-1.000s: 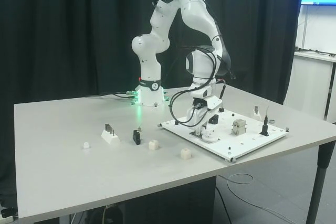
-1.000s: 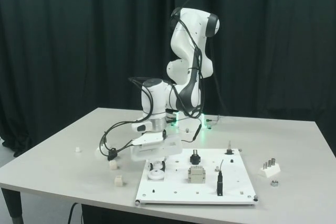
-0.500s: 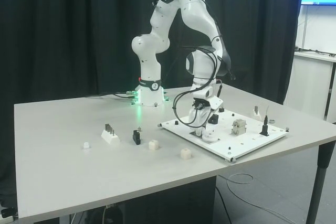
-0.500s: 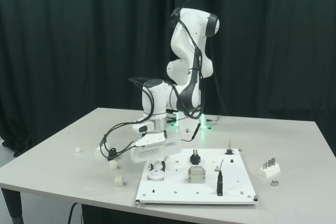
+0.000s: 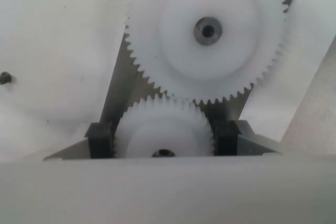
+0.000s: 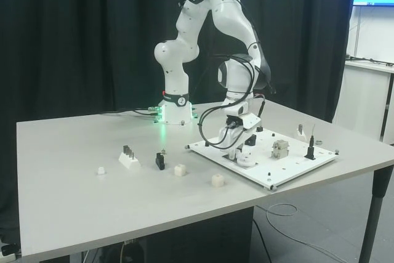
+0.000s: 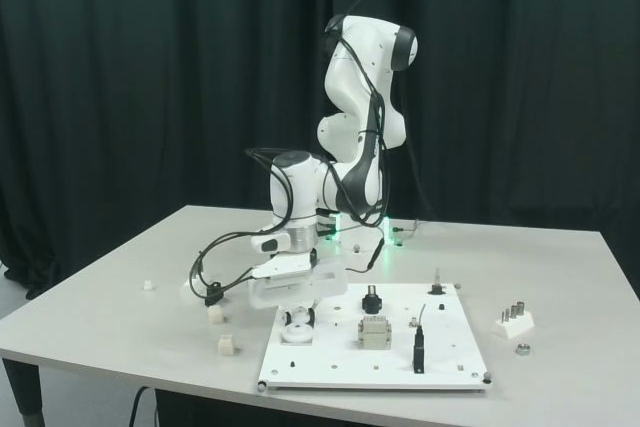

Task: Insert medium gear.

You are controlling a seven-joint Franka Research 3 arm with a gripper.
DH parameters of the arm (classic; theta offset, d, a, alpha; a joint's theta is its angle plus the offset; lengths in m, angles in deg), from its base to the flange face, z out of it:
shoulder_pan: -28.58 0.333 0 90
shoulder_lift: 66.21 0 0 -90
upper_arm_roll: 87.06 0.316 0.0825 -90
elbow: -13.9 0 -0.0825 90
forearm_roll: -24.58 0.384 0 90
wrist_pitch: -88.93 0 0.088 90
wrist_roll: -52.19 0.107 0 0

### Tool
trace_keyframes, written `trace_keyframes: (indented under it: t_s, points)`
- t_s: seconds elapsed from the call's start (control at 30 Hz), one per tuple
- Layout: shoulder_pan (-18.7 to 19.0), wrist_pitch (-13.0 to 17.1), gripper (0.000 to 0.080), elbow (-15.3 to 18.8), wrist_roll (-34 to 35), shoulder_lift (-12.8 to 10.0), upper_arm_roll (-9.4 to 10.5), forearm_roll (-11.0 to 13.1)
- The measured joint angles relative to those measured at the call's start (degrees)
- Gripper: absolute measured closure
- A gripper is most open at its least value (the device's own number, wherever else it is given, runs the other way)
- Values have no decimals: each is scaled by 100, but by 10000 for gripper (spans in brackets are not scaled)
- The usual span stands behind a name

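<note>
I found the medium gear (image 5: pixel 164 132) seated between the gripper's (image 5: pixel 164 140) 2 black fingertips (image 5: pixel 100 139), clamped, lying flat, bore upright, teeth meshing the large gear (image 5: pixel 207 32) just beside.

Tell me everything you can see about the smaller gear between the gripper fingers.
The medium gear is white, plastic-looking, with fine teeth around its rim and a dark centre bore. It lies flat between the gripper's two black fingertips, one at each side. Its teeth meet those of the large white gear beside it. Part of it is hidden by the gripper body.
</note>
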Motion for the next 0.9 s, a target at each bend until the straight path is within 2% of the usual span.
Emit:
trace_keyframes:
  t_s: [0.4, 0.43, 0.6, 0.63, 0.9]
  points:
    - [-48, 0, 406, -5, 98, 3, 43, 0]
    - [-50, -1, 236, -8, 99, 5, 44, 0]
    - [-57, -46, 236, -60, 131, 28, 42, -9]
    - [-58, -66, 47, -76, 140, 36, 39, -11]
    - [-60, -338, 47, -240, 215, 127, -12, -95]
